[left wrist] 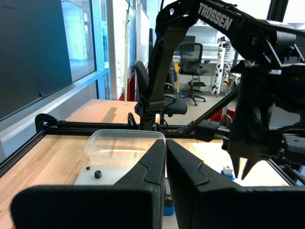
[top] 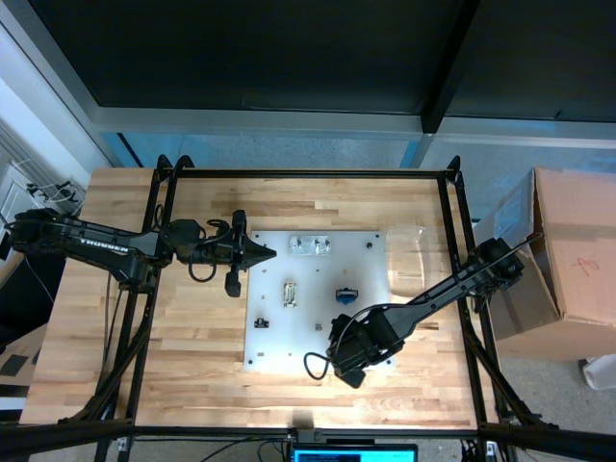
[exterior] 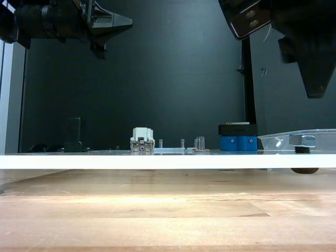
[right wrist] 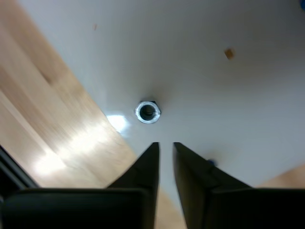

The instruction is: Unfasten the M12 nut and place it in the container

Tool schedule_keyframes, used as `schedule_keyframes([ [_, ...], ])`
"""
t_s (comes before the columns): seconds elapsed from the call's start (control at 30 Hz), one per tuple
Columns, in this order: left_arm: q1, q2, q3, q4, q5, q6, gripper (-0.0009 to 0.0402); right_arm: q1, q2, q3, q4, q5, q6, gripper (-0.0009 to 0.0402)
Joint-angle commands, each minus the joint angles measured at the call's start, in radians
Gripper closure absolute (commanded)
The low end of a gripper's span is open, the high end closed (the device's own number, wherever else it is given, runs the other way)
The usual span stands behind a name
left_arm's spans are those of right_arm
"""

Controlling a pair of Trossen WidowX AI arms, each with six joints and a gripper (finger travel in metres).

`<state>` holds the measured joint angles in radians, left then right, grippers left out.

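The small silver nut [exterior: 302,140] sits on its stud [exterior: 303,150], with a little black ribbing showing beneath it. Seen from straight above in the right wrist view, the nut [right wrist: 147,112] rests on the white board [right wrist: 224,95]. My right gripper [right wrist: 165,147] hovers above the nut, clear of it; its fingers are a narrow gap apart and hold nothing. In the high view my right gripper [top: 354,364] hides the nut. The clear container [top: 409,255] shows no nut inside. My left gripper [top: 268,253] hangs shut over the board's far left edge.
On the board stand a blue block [exterior: 238,143], a white connector [exterior: 142,142] and small silver posts [exterior: 199,143]. The black frame [top: 452,192] rings the table. A cardboard box [top: 573,260] stands off the table's right side.
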<state>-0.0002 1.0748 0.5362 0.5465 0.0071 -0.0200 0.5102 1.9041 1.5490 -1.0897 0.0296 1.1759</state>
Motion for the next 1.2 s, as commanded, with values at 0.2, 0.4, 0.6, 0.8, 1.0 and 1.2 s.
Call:
schedule_keyframes([
  [0.2,0.0,0.0,0.0,0.0,0.0,0.0,0.0393,0.0,0.003,0.003,0.006,0.023,0.308,0.0209],
  [0.4,0.0,0.0,0.0,0.0,0.0,0.0,0.0393,-0.003,0.021,-0.029,0.066,0.048,0.346,0.0144],
  [0.6,0.0,0.0,0.0,0.0,0.0,0.0,0.0393,-0.004,0.09,-0.028,0.133,0.018,0.345,0.0146],
  [0.8,0.0,0.0,0.0,0.001,0.0,0.0,0.0393,-0.005,0.116,-0.029,0.15,0.002,0.345,0.0186],
  [1.0,0.0,0.0,0.0,0.001,0.0,0.0,0.0393,-0.005,0.115,-0.03,0.14,0.003,0.332,0.0262],
  [1.2,0.0,0.0,0.0,0.001,0.0,0.0,0.0393,-0.005,0.115,-0.03,0.133,0.0,0.211,0.0342],
])
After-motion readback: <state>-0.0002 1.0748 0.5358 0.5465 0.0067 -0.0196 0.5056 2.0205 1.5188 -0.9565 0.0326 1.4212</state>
